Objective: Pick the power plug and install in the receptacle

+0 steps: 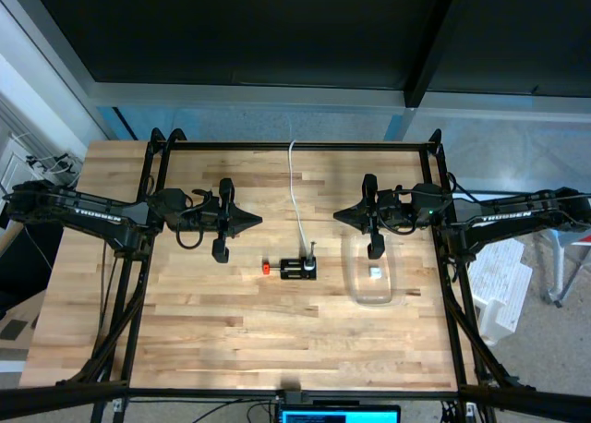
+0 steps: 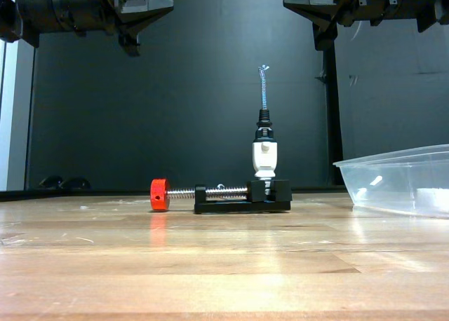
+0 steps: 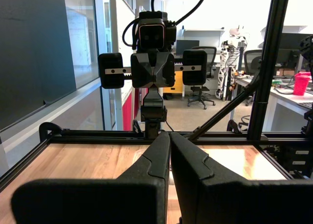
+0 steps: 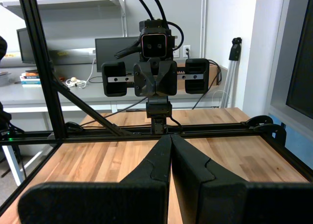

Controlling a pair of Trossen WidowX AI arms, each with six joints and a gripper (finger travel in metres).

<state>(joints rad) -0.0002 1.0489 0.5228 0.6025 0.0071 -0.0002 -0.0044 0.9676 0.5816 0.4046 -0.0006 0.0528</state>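
The power plug is seen standing upright in the white receptacle, which is clamped in the black vise, red knob at its left. The braided cable rises from the plug, touched by nothing. The left gripper is held high, left of the vise, its fingers pressed together and empty. The right gripper is held high by the far left corner of the clear tray, likewise closed on nothing. The white block is seen in the tray.

With left gripper and right gripper closed, high at either side, only the plug standing upright in the vise and the tray to its right obstruct the table.
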